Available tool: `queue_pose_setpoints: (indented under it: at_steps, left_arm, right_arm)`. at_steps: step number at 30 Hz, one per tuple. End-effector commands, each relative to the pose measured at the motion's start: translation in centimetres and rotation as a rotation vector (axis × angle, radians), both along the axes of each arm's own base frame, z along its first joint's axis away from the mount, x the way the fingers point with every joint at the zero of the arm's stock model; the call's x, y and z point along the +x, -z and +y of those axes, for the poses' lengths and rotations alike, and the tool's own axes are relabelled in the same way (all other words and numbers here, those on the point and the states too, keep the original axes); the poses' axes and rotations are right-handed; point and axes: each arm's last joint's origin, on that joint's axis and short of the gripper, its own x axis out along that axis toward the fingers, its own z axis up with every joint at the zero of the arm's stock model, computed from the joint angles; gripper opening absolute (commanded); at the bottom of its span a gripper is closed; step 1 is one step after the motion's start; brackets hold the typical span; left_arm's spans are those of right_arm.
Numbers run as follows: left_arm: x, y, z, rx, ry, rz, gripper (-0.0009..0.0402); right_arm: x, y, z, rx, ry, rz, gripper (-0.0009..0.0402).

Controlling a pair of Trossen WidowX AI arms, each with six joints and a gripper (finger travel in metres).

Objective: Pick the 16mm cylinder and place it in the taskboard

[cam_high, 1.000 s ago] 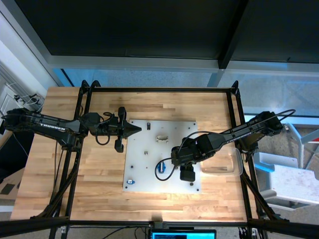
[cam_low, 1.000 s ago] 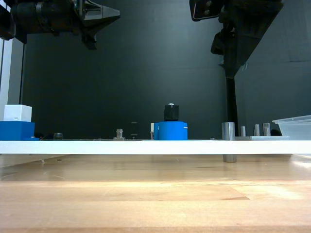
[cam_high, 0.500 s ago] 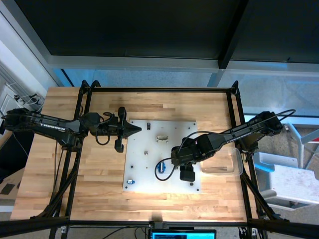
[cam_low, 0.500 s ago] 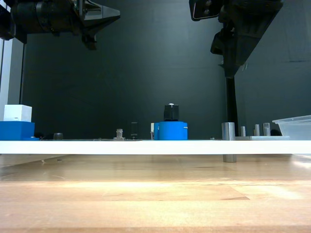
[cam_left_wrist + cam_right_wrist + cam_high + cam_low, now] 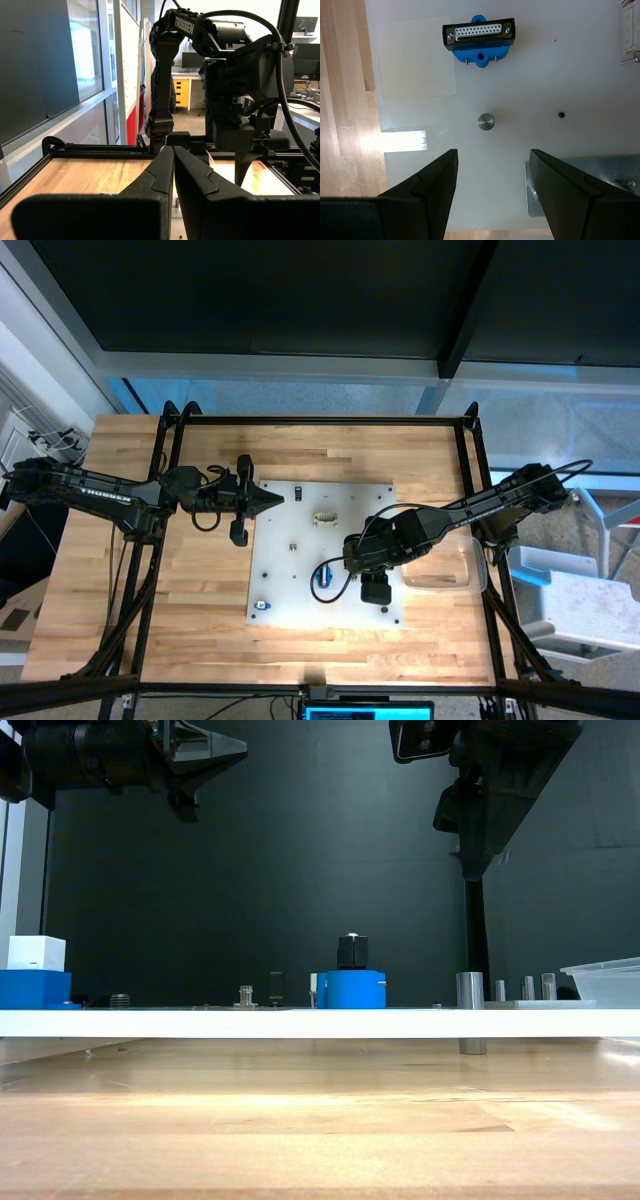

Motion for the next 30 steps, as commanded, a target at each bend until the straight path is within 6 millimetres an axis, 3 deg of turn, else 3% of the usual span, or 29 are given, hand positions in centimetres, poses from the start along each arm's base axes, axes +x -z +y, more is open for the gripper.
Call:
queue_pose_setpoints:
  at_steps: [1,30]
  left_arm:
    - [0.01,-0.01,0.0,0.0,0.0,0.0,0.0]
    - [0.01,-0.01,0.0,0.0,0.0,0.0,0.0]
  right_arm:
    - [0.02,0.01,0.01,0.0,0.0,0.0,0.0199]
    - [0.24,-0.08,0.08,0.009,0.0,-0.025,0.0199]
